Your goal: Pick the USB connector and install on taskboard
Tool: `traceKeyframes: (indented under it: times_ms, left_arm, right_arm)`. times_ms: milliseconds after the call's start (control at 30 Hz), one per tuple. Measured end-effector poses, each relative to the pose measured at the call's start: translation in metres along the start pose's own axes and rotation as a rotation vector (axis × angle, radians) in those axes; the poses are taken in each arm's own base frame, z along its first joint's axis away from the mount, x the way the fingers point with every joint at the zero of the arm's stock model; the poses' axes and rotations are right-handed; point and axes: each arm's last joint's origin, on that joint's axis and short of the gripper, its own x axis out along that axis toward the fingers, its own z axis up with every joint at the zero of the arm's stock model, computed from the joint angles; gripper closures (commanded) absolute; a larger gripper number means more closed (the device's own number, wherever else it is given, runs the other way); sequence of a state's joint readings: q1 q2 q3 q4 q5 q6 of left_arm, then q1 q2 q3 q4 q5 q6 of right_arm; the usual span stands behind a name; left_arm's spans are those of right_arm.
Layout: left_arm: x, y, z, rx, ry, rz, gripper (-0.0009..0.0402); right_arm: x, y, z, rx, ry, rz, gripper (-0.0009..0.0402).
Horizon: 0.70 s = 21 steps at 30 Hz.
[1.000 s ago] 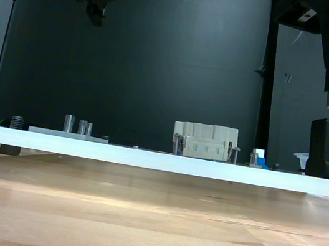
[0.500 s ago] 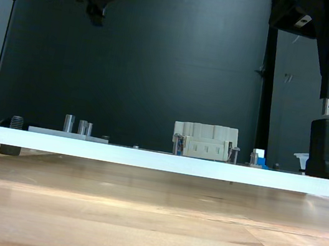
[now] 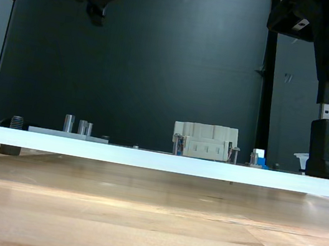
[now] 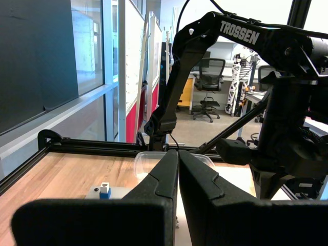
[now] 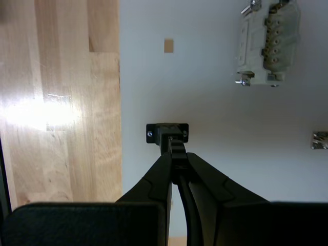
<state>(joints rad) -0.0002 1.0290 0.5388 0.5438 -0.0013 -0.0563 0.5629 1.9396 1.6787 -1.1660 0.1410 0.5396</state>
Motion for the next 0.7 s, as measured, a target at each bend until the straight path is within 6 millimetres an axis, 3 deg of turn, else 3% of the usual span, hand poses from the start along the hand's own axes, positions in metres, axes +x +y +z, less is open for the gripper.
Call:
traceKeyframes:
  times_ms: [700]
  left_arm:
    - [0.0,0.0,0.0,0.0,0.0,0.0,0.0393]
  right_arm:
    - [0.01,0.0,-0.0024,-0.022,-0.005,0.001,0.0393]
